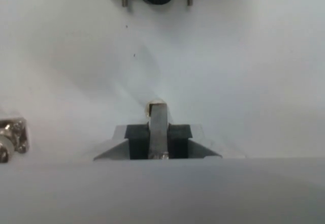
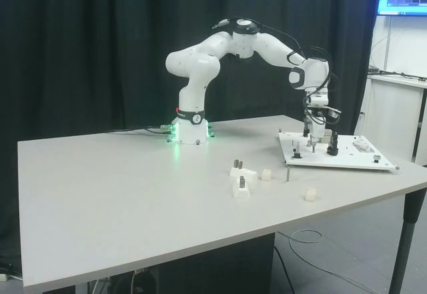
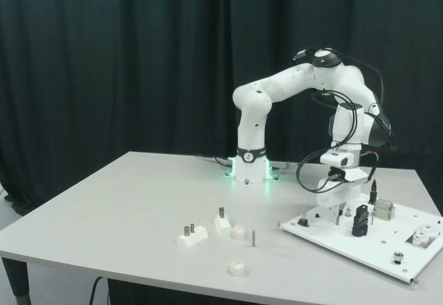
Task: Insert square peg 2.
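One square peg (image 1: 158, 130) clamped in jaws, above white board (image 2: 347, 159), no legible writing

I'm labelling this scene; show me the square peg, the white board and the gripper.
square peg (image 1: 158, 132), wrist view, middle of its shaft.
white board (image 3: 387, 244), second room view, bare top surface.
gripper (image 3: 338, 211), second room view, between its fingertips.

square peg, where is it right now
The square peg is held upright between the fingers of the gripper, just above the white board at the table's far end from the loose white blocks.
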Robot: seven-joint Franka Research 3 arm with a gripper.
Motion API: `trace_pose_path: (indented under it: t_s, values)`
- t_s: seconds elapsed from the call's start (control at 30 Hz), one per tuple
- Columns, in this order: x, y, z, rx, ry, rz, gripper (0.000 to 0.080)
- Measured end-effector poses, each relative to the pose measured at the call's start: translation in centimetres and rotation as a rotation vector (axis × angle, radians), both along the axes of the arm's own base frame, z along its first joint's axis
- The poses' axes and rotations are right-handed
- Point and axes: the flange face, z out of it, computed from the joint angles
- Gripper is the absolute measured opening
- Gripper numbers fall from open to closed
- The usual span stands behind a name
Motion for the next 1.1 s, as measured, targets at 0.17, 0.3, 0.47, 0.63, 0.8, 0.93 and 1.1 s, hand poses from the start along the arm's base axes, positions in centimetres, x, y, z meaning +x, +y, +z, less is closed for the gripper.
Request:
trace_pose_path:
  t_s: [0.17,0.3,0.47,0.63,0.8,0.93,1.1]
  values:
    - [0.0,0.01,0.0,-0.004,0.002,0.029,0.0075]
    - [0.0,0.03,0.0,-0.008,0.003,0.053,0.0075]
    - [-0.01,0.04,0.0,-0.014,0.005,0.088,0.0075]
    - [-0.01,0.05,0.0,-0.018,0.007,0.116,0.0075]
    - [-0.02,0.1,0.0,-0.03,0.01,0.154,0.0075]
    - [-0.03,0.18,0.0,-0.039,0.012,0.184,0.0075]
    - [-0.04,0.25,0.01,-0.048,0.014,0.215,0.0075]
